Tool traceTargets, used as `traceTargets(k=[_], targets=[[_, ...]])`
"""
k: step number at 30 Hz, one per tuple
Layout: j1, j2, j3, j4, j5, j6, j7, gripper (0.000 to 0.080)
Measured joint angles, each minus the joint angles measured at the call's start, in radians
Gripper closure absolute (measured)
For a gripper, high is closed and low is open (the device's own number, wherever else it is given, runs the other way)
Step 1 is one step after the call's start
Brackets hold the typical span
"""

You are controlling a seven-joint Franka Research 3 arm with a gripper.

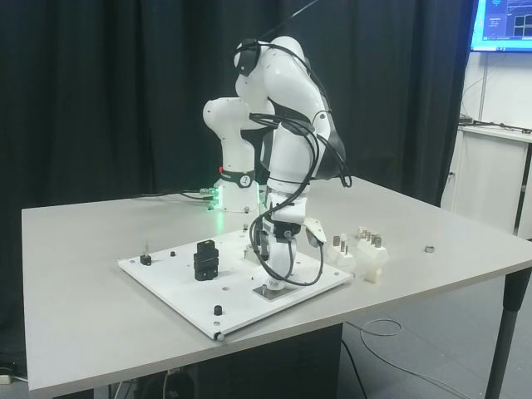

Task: Insert medium gear.

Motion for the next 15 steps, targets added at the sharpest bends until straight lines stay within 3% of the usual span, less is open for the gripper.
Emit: traceTargets(k=[8, 15], targets=[[0.0, 0.0, 0.0, 0.0, 0.001, 0.0, -0.008, 0.0521], [-0.003, 0.002, 0.002, -0.001, 0.005, 0.001, 0.087, 0.0521]])
